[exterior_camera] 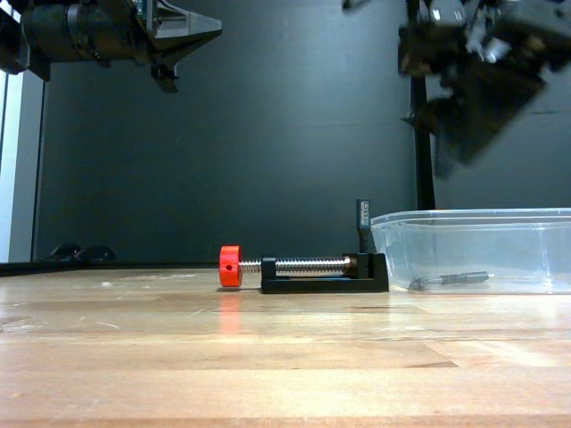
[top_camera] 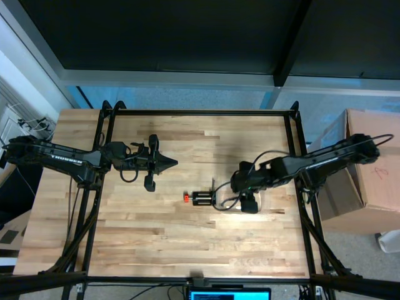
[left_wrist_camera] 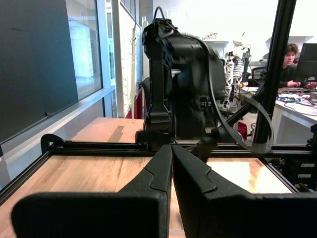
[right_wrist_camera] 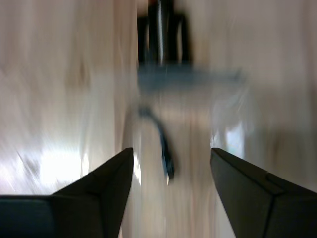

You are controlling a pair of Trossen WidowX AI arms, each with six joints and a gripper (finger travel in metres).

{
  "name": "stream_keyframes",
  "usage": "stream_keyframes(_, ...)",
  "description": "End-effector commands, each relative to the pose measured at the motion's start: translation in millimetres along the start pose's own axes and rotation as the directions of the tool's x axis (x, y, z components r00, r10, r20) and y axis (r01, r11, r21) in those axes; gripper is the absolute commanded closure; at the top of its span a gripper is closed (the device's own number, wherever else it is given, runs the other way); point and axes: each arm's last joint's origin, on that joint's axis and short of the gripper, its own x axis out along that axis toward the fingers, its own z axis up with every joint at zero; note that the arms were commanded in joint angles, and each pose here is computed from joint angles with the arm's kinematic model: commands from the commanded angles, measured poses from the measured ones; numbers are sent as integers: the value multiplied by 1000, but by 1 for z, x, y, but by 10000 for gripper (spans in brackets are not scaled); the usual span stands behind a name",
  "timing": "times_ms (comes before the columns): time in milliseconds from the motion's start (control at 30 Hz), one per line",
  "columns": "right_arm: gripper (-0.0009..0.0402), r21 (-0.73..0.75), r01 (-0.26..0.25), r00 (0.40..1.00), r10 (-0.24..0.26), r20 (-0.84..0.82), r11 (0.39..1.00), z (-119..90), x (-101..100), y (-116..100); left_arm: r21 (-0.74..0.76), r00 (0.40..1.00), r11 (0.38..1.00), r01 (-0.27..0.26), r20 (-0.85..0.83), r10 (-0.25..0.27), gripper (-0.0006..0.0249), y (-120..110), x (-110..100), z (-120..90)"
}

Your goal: Remove the USB-C connector from the USB-C receptacle and place in the container

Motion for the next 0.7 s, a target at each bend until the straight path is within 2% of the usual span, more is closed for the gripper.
stream_keyframes(33, 227, -11, -7, 976, 9, 216, 1000, 9, -24, -7, 0, 1000, 1000, 0, 0, 0, 243, 0, 0, 0)
stream_keyframes(167, 287, -12, -2, 898, 7, 439, 1000, 10, -48, -22, 0, 1000, 1000, 0, 0, 0, 243, 0, 0, 0)
stream_keyframes(367, 400, -7, 31, 744, -19, 668, 999, -5, -64, -39, 0, 1000, 1000, 0, 0, 0, 243, 0, 0, 0)
stream_keyframes(433, 386, 1, 36, 679, -26, 733, 999, -12, -67, -43, 0, 1000, 1000, 0, 0, 0, 243, 0, 0, 0)
stream_keyframes(567, 394, 28, 32, 569, -41, 821, 999, -26, -66, -52, 0, 1000, 1000, 0, 0, 0, 243, 0, 0, 0)
stream_keyframes(700, 393, 17, 12, 491, -21, 871, 1000, -35, -62, -57, 0, 1000, 1000, 0, 0, 0, 243, 0, 0, 0)
